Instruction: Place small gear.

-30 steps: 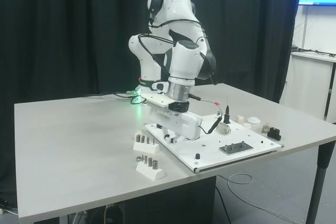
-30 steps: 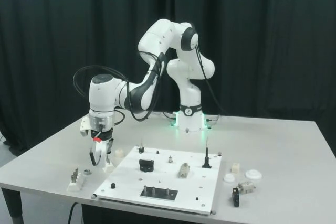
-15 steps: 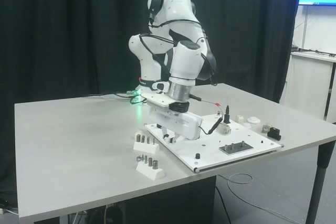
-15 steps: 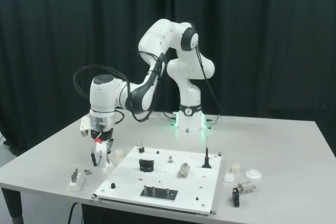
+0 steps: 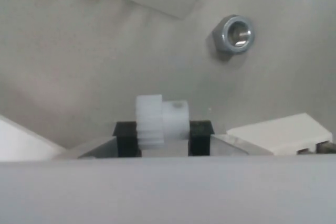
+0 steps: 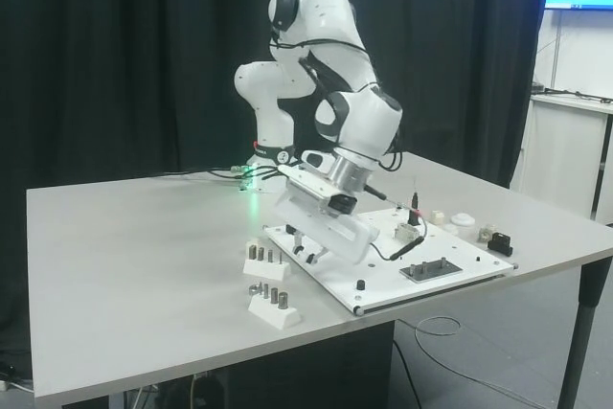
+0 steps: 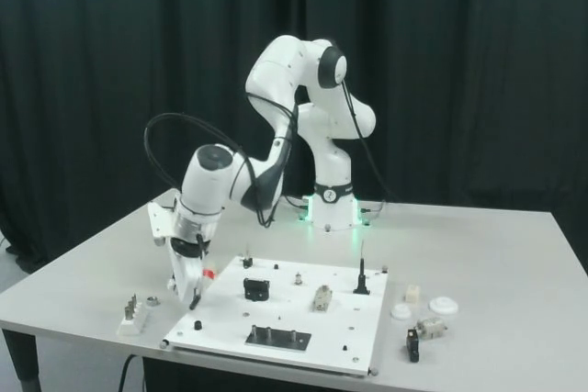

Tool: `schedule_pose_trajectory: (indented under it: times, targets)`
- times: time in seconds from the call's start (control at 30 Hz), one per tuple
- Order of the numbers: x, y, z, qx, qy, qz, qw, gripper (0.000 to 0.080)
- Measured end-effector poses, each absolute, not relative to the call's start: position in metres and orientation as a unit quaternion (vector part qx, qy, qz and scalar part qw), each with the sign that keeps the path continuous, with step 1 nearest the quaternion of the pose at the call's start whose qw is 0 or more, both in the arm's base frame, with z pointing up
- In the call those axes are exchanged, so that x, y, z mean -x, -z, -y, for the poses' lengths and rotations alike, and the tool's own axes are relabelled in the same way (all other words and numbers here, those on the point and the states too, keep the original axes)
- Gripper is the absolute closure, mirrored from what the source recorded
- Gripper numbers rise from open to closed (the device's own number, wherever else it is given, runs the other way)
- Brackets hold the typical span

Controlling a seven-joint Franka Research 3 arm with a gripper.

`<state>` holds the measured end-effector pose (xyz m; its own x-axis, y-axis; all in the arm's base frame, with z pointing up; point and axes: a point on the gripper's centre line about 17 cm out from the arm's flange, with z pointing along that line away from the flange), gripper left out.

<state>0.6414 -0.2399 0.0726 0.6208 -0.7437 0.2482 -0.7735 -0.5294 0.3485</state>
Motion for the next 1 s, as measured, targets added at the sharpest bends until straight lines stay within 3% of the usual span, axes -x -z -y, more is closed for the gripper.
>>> schedule_pose_trajectory:
  times: [0.43, 1.0]
  targets:
    - [-0.623, -0.069, 0.253, -0.857, -0.021, 0.445, 0.259, 0.0611]
    - [-0.626, -0.09, 0.263, -0.863, -0.001, 0.404, 0.302, 0.0611]
